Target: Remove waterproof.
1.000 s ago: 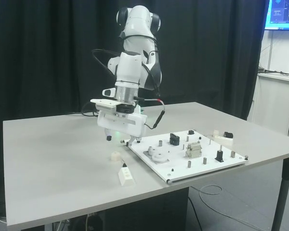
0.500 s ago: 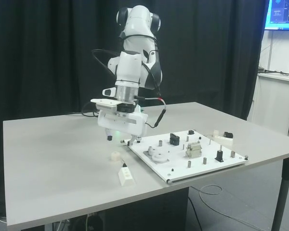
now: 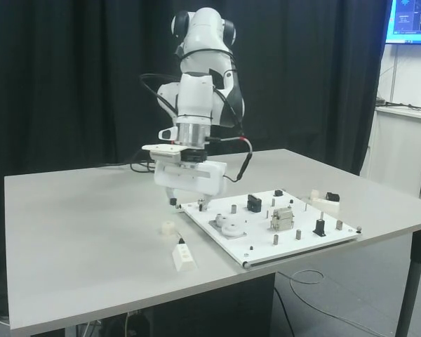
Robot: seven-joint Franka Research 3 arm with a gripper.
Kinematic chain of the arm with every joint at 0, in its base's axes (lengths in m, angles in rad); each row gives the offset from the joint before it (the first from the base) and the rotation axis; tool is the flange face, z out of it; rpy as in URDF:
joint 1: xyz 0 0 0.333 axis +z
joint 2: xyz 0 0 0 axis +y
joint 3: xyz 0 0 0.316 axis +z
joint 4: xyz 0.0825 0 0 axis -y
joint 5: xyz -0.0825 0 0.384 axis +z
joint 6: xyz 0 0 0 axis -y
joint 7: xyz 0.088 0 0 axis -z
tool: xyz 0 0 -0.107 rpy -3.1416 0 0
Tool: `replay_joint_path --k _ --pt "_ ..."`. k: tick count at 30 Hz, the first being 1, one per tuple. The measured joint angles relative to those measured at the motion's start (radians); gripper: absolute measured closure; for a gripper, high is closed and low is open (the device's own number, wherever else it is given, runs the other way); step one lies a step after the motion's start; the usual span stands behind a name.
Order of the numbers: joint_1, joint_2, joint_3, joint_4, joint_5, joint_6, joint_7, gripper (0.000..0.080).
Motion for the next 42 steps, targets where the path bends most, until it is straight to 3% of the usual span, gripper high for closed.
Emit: replay_joint_path --k 5,22,34,42 --pt "0.028 0.0 0.001 0.005 0.018 -0.003 0.063 0.0003" --pt "0.158 0.0 0.001 0.034 0.011 -0.051 0.404 0.0003" --pt "0.229 0.008 0.001 0.1 -0.03 -0.165 0.685 0.0003" --pt "0.264 0.036 0.001 0.154 -0.03 -0.221 0.782 0.0003"
